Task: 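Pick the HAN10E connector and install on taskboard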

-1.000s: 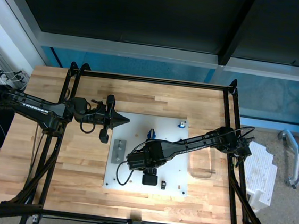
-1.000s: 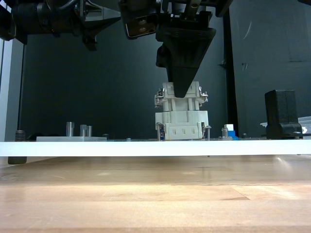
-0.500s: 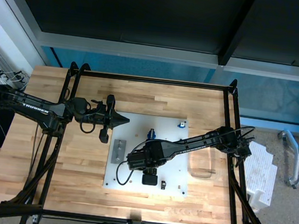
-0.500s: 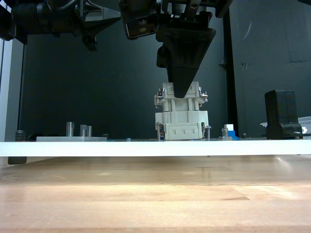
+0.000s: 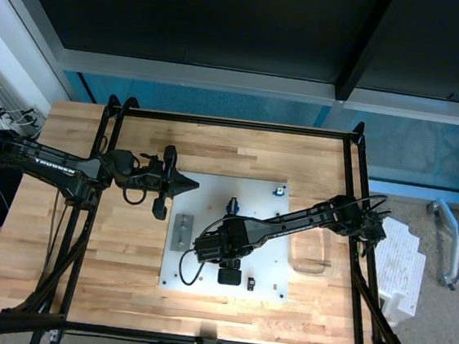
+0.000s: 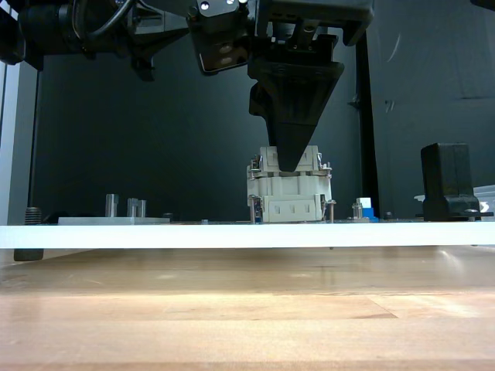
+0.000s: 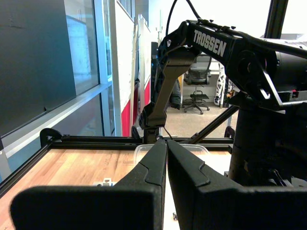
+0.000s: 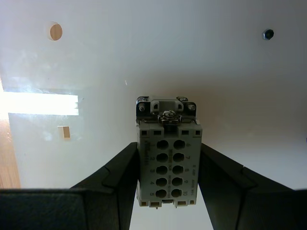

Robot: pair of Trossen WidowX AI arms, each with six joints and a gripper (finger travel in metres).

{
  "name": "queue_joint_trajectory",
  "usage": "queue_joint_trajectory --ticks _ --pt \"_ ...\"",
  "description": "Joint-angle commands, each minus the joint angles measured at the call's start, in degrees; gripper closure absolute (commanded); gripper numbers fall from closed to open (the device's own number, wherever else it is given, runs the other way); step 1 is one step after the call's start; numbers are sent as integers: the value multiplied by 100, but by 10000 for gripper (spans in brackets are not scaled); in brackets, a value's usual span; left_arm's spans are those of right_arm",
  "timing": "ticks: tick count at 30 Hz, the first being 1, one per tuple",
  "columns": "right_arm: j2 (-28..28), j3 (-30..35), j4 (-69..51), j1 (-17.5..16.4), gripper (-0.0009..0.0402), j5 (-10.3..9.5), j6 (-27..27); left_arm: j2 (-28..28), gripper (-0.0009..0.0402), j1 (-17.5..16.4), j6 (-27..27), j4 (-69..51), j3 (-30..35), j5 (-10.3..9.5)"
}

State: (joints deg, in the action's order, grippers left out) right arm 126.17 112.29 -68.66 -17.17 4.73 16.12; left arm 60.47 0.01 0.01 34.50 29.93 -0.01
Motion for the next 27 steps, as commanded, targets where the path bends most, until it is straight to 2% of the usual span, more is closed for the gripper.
queue_joint_trajectory --ticks 1,12,27 --pt "-37 -11 17 4 358 22 -15 0 392 -2 0 0 2 0" --pt "-39 -459 442 -31 358 -31 -15 0 392 -2 0 0 2 0" --pt "-109 -459 435 -37 358 -24 -9 2 392 0 0 2 2 0"
